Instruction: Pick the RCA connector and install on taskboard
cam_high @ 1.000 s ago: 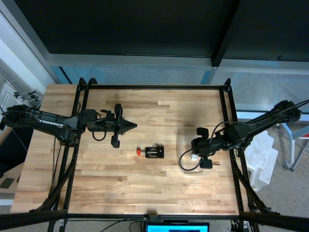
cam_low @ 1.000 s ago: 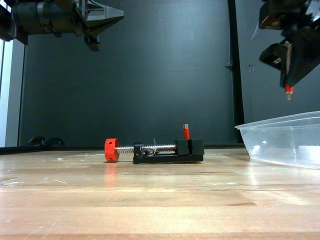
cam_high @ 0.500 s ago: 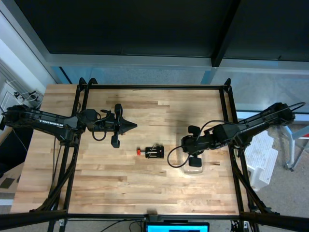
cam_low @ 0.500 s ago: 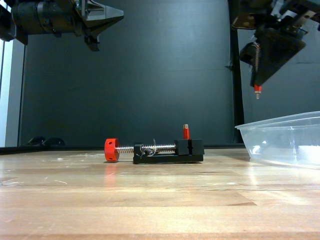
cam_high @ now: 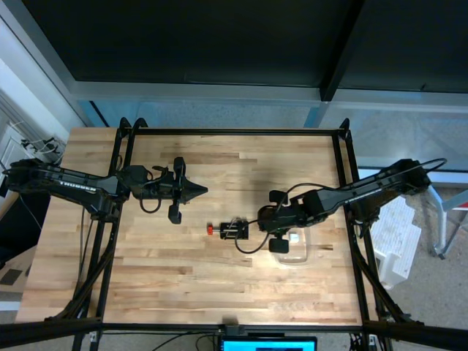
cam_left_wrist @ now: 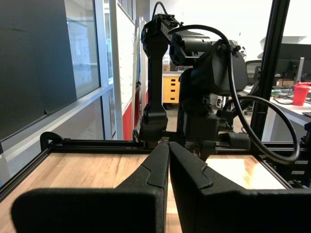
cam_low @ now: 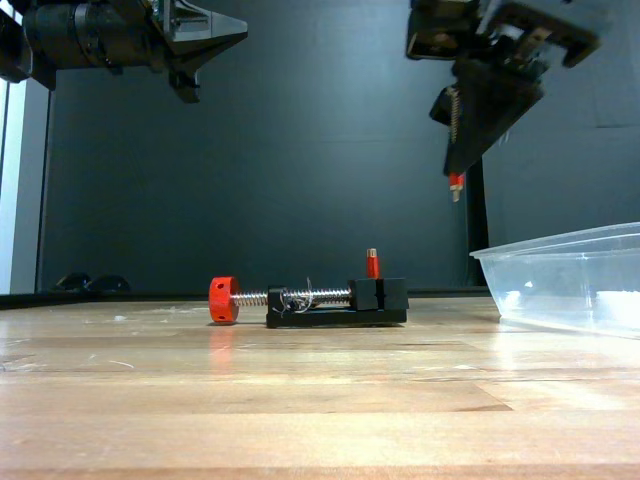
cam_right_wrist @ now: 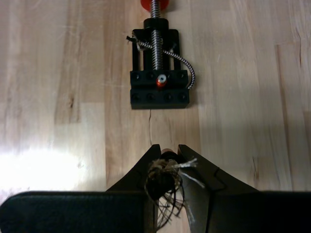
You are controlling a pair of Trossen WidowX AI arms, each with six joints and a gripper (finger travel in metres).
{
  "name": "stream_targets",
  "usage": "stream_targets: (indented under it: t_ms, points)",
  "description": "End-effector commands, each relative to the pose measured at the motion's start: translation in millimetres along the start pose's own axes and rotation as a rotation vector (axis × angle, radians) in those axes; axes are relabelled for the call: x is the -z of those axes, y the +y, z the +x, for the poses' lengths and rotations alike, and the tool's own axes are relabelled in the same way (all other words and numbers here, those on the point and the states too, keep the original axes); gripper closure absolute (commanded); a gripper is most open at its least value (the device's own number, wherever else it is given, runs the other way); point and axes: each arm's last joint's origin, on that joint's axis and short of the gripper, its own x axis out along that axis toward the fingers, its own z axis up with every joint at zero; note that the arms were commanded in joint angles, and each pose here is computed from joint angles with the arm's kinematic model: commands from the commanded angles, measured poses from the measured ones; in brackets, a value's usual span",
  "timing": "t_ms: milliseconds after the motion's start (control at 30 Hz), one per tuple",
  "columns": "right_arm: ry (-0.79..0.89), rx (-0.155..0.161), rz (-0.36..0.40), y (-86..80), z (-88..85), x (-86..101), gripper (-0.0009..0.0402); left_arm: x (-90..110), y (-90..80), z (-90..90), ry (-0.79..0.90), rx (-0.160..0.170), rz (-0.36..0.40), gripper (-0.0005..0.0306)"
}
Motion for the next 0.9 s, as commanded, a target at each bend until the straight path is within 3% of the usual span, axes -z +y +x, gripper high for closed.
stream_targets:
  t_ms: [33, 167, 633, 900]
  points:
    - [0.001, 0.003, -0.002, 1.1, 5.2, -8.5, 0.0393, 0.0, 0.0, 0.0, 0.0, 0.0, 0.0, 0.03]
    - [0.009, -0.016, 0.001, 2.6, 14.2, -19.4, 0.0393, -0.1, 0.0, 0.0, -0.001, 0.0, 0.0, 0.03]
    - [0.024, 0.006, 0.005, 0.5, 39.9, -45.6, 0.0393, 0.0, 0.1, 0.1, 0.0, 0.0, 0.0, 0.03]
    - [0.025, 0.009, 0.015, -0.9, 50.9, -48.3, 0.0393, -0.1, 0.0, 0.0, -0.001, 0.0, 0.0, 0.03]
